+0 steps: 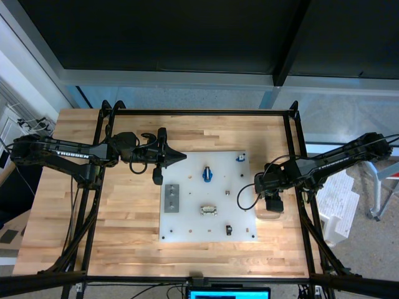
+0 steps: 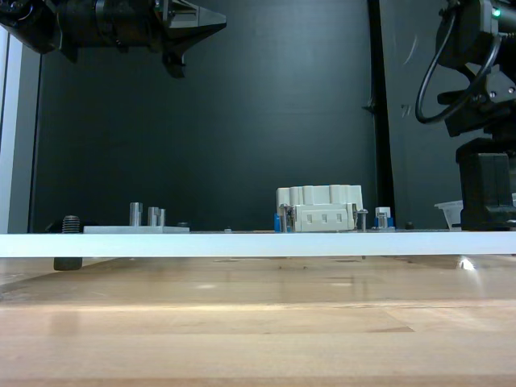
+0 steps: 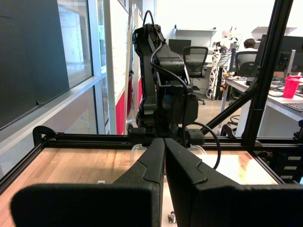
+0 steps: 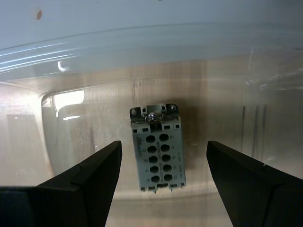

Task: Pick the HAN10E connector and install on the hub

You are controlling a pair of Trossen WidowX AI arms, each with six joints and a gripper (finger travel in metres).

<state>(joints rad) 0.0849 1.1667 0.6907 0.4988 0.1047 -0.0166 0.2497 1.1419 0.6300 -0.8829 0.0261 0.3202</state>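
Note:
The HAN10E connector (image 4: 156, 152), a light-grey block with two rows of contact holes, lies flat inside a clear plastic tub (image 4: 57, 123) in the right wrist view. My right gripper (image 4: 163, 146) hangs open just above it, one finger on either side and neither touching. From above, the right gripper (image 1: 273, 205) is over that tub (image 1: 270, 217), just right of the white plate. The hub (image 1: 209, 210), beige with grey ends, stands on the white plate (image 1: 187, 230), also seen as the hub (image 2: 321, 208). My left gripper (image 1: 179, 156) is shut and empty, high over the plate's far-left corner.
On the plate stand a grey two-hole block (image 1: 171, 198), a blue part (image 1: 207, 174), a small blue piece (image 1: 240, 157) and a tiny black part (image 1: 229, 230). A black frame (image 1: 293, 149) borders the table.

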